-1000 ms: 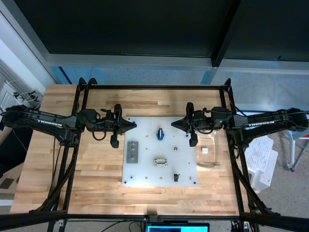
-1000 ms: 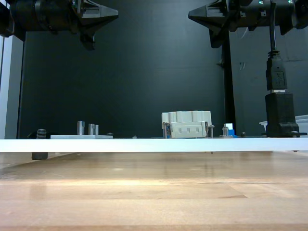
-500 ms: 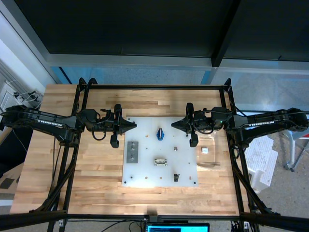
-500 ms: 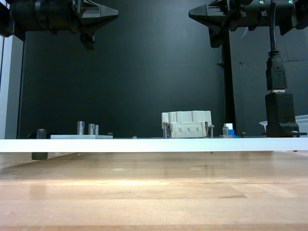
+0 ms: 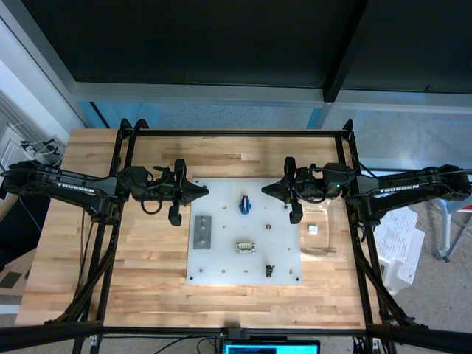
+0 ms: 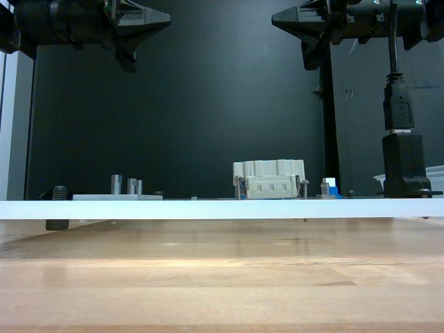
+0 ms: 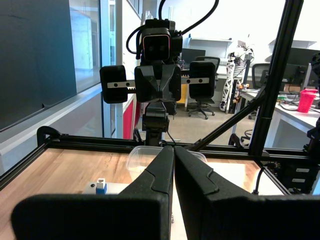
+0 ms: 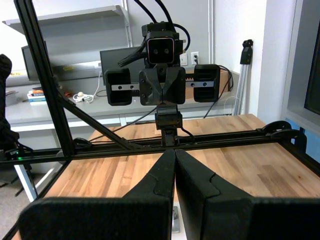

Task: Pick the USB connector and install on taskboard

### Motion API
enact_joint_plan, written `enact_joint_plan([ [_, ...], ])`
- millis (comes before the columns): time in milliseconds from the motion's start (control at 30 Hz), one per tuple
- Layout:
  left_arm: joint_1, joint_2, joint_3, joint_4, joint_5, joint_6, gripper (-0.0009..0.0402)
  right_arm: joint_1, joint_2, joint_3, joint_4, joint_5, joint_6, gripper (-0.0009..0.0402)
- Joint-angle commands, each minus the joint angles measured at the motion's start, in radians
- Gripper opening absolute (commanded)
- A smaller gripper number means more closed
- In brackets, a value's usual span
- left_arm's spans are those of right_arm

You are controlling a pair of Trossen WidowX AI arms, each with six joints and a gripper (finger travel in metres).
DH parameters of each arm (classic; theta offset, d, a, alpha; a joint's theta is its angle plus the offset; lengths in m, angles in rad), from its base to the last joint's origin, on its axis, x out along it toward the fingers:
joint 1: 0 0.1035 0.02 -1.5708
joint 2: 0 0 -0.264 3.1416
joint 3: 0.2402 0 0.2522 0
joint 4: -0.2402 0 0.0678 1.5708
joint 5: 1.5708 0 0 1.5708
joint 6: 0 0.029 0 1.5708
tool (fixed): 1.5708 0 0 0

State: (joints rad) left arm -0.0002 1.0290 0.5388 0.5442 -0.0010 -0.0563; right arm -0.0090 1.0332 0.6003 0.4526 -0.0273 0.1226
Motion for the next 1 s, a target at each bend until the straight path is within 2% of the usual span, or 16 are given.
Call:
enact_joint_plan([
  [33,0.000,0.000,0.000,0.000,0.000,0.000,0.0000,0.000,0.001,0.001,-0.001,0.000,0.003,0.0000],
  [1000,0.000,0.000,0.000,0.000,0.000,0.000,0.0000,0.000,0.001,0.001,0.000,0.000,-0.008,0.0000],
])
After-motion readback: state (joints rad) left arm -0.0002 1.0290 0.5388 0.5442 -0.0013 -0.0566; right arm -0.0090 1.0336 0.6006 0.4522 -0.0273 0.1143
